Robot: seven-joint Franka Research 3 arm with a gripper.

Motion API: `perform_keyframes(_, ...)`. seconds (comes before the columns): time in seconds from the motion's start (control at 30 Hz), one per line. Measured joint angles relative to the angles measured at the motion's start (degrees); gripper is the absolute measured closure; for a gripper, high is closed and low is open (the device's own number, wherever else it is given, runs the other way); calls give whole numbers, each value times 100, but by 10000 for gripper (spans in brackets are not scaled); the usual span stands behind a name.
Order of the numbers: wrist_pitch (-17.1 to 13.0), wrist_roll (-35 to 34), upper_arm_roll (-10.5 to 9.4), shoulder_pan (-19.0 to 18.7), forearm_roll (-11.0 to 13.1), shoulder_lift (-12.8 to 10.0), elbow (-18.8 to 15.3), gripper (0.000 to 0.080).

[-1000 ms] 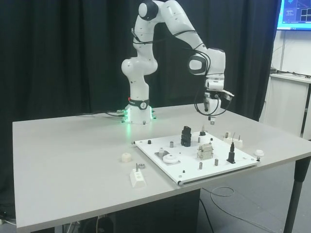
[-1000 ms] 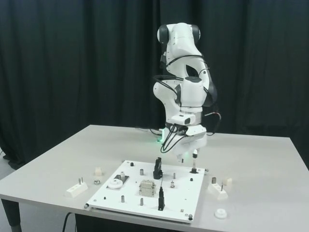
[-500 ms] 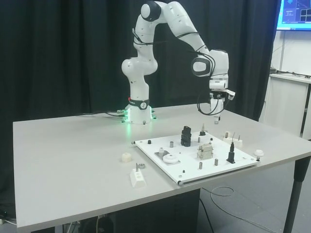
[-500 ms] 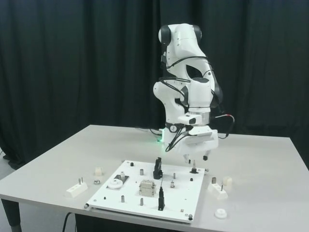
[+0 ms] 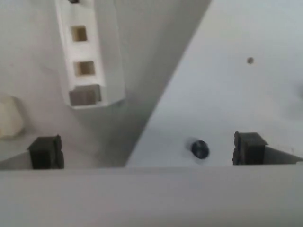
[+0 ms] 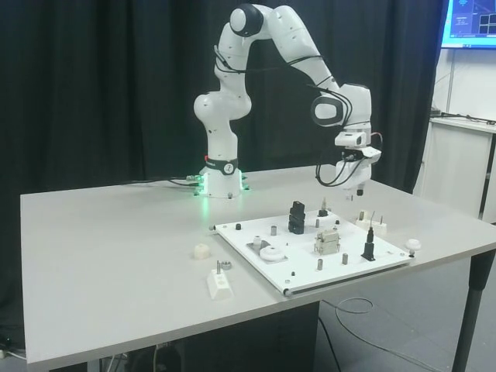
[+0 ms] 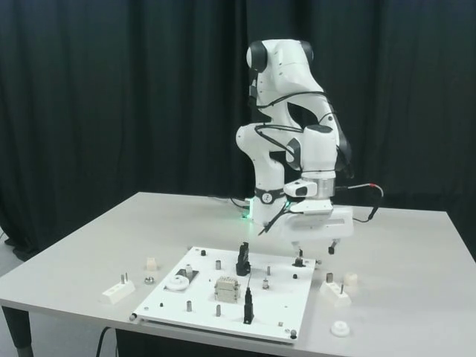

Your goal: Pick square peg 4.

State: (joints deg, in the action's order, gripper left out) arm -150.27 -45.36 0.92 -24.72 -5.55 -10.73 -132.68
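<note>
One gripper [image 5: 147, 150], its two fingers [image 5: 46, 152] spread wide; one white holder [image 5: 106, 56] below them, three square slots showing in a row; one peg [image 5: 85, 97] fills the end slot, upright, long axis vertical, nearer one fingertip; one black knob [image 5: 199, 148] on the board [image 5: 236, 94] sits between the fingertips

one white board [image 7: 286, 301], two holder blocks [image 7: 117, 292] [image 7: 335, 294]
</note>
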Motion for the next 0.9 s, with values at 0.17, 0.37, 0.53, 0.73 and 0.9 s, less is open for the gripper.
perform_keyframes(0.17,67,-10,-78,0,0,-74,93,3)
perform_keyframes(0.37,193,-10,-148,0,-7,-176,220,3)
perform_keyframes(0.53,224,-10,-216,0,-30,-325,325,3)
perform_keyframes(0.73,223,-9,-289,-4,-159,-546,456,3)
perform_keyframes(0.9,221,-9,-314,-8,-378,-721,574,3)
